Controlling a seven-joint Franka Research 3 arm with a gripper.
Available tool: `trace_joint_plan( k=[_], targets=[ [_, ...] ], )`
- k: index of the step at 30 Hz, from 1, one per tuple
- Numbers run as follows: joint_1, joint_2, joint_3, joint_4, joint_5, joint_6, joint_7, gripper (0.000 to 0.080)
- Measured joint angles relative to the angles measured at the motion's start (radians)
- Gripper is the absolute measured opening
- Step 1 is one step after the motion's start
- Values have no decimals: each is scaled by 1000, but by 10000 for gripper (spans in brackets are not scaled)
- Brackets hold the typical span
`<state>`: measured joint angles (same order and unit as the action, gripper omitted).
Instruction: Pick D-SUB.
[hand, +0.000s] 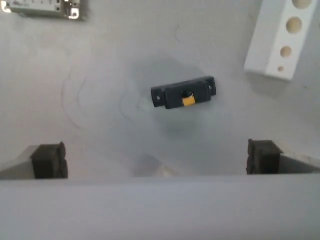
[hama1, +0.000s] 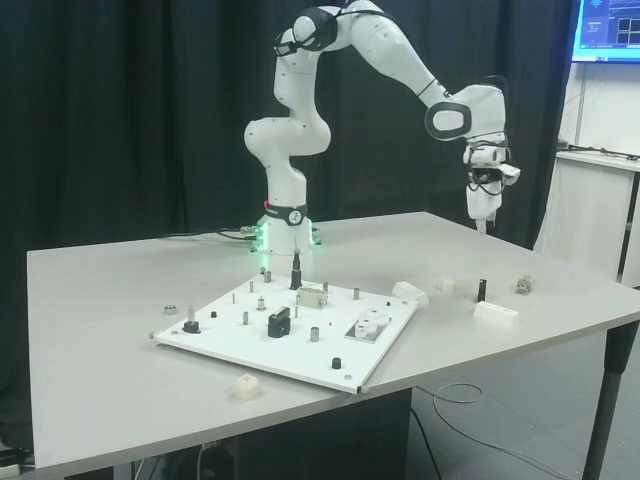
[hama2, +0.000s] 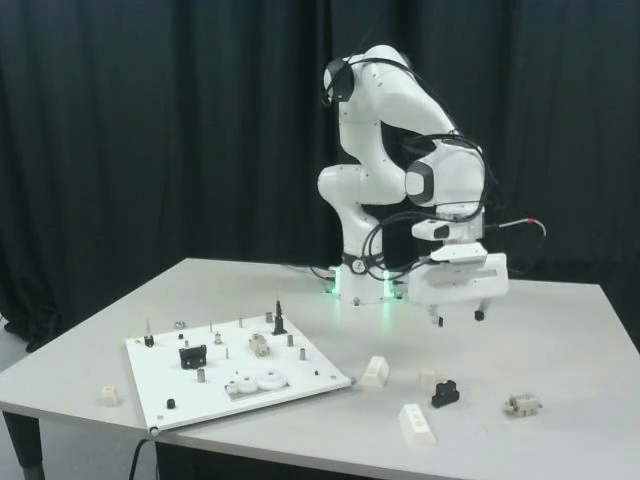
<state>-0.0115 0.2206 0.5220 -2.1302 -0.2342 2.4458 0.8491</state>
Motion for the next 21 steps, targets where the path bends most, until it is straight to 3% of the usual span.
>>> trace_joint_plan(
  k=[7, 13, 21],
  targets=[
    [3, 57, 1, 57, -54, -62, -51, 800],
    [3, 91, -9, 79, -71, -93, -82, 800],
    [3, 147, -42, 96, -72, -95, -133, 800]
  ],
)
